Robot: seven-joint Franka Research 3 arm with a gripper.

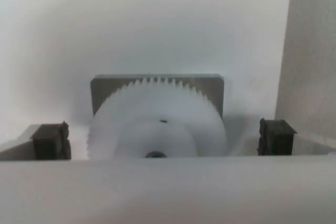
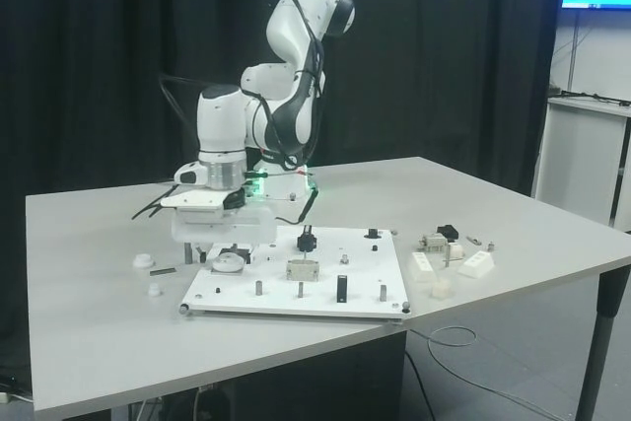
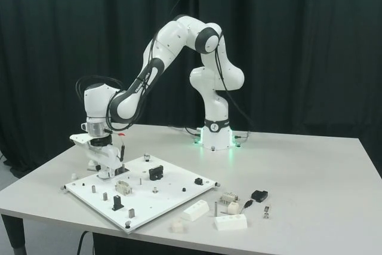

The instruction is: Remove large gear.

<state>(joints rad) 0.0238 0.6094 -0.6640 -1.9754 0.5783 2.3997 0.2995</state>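
One scene, listed from largest to smallest.

Desk (image 2: 118, 273): grey, carrying the arm's base, a white board and loose parts on both sides of the board.

Arm (image 3: 179, 34): white, arching from its base at the back of the desk and reaching down over the board's corner farthest from the loose blocks; green light is glowing at the base.

Board (image 2: 365, 288): lying flat near the desk's front edge, carrying several short pegs, a black fitting (image 2: 306, 241) and a small grey block (image 2: 302, 269).

Tool (image 1: 163, 140): hanging low over the board and standing open; in the wrist view its two dark fingertips (image 1: 51, 141) are sitting wide apart, one on each side of the gear, neither touching it.

Gear (image 1: 157, 124): white, toothed, lying flat on the board at that corner, between the fingertips; a grey plate (image 1: 157, 85) is showing behind its teeth in the wrist view. In the first room view the gear (image 2: 229, 262) is sitting just under the tool.

White blocks (image 2: 477, 265): sitting on the desk beside the board's opposite edge, near a small black part (image 2: 448, 232).

Small white pieces (image 2: 144, 262): resting on the desk just beside the board, near the tool, apart from the gear.
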